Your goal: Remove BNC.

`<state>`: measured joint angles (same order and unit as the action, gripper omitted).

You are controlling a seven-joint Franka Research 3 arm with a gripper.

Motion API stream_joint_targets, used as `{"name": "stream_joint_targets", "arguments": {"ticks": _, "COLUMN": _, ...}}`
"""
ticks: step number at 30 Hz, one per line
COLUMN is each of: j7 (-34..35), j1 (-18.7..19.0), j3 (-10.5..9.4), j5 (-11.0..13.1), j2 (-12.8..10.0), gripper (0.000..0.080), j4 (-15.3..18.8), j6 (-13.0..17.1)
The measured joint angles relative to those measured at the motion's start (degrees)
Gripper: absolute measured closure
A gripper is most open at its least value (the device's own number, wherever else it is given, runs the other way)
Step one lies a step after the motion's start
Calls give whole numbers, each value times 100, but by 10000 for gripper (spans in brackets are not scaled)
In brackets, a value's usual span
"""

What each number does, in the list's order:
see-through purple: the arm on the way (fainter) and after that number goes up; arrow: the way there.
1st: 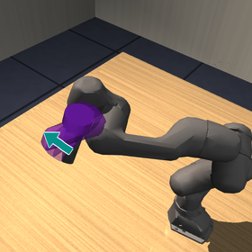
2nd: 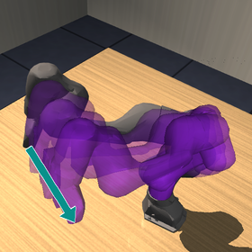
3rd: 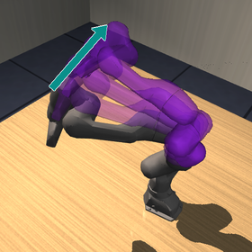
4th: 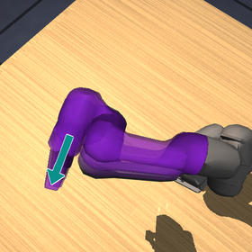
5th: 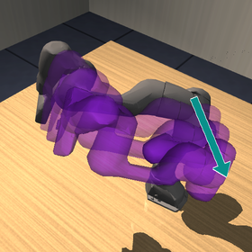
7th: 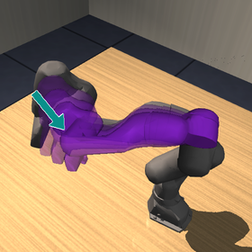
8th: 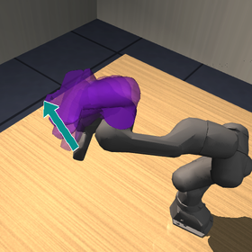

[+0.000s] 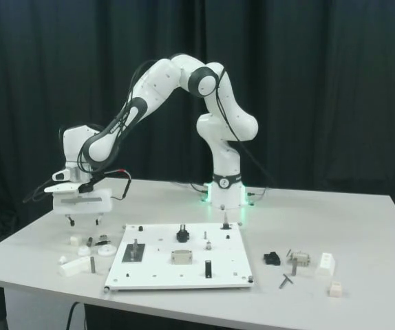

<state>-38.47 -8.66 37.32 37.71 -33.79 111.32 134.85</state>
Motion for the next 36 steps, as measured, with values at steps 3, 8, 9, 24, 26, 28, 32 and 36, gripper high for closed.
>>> {"name": "stream_joint_targets", "arguments": {"ticks": 3, "j7": 0, "j1": 3, "j3": 73, "j5": -23, "j2": 31, "gripper": 31, "j4": -75, "j6": -193}}
{"name": "stream_joint_targets", "arguments": {"ticks": 8, "j7": 0, "j1": 11, "j3": 179, "j5": -84, "j2": 105, "gripper": 4, "j4": -184, "j6": -501}}
{"name": "stream_joint_targets", "arguments": {"ticks": 9, "j7": 0, "j1": 13, "j3": 198, "j5": -107, "j2": 124, "gripper": 4, "j4": -204, "j6": -560}}
{"name": "stream_joint_targets", "arguments": {"ticks": 24, "j7": 100, "j1": 34, "j3": 321, "j5": -395, "j2": 485, "gripper": 3, "j4": -357, "j6": -1187}}
{"name": "stream_joint_targets", "arguments": {"ticks": 26, "j7": 160, "j1": 41, "j3": 321, "j5": -468, "j2": 542, "gripper": 3, "j4": -363, "j6": -1240}}
{"name": "stream_joint_targets", "arguments": {"ticks": 28, "j7": 222, "j1": 54, "j3": 321, "j5": -529, "j2": 601, "gripper": 3, "j4": -367, "j6": -1294}}
{"name": "stream_joint_targets", "arguments": {"ticks": 32, "j7": 381, "j1": 93, "j3": 322, "j5": -658, "j2": 711, "gripper": 3, "j4": -368, "j6": -1354}}
{"name": "stream_joint_targets", "arguments": {"ticks": 36, "j7": 547, "j1": 144, "j3": 323, "j5": -796, "j2": 813, "gripper": 3, "j4": -369, "j6": -1403}}
